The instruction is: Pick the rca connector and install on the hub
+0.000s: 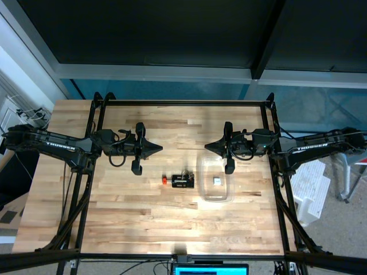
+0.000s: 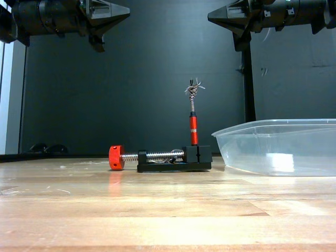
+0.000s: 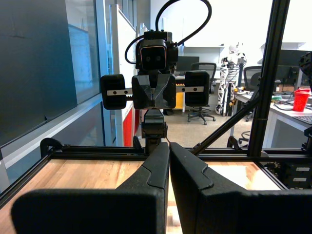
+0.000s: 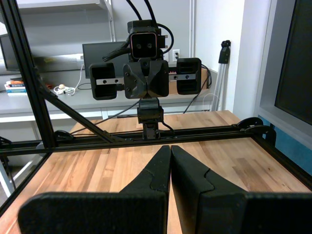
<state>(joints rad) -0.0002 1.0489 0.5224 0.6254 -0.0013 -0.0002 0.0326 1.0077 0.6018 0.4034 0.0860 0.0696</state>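
Hovering high behind one hub and one tray — left gripper, right gripper — fingers closed.

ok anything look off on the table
Only the frayed wire splaying atop the upright red pin on the hub. The left gripper and right gripper hang shut above the table, touching nothing.

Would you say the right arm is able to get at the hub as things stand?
Probably yes: the hub lies uncovered beside the tray; right gripper and left gripper hover above the table, both shut.
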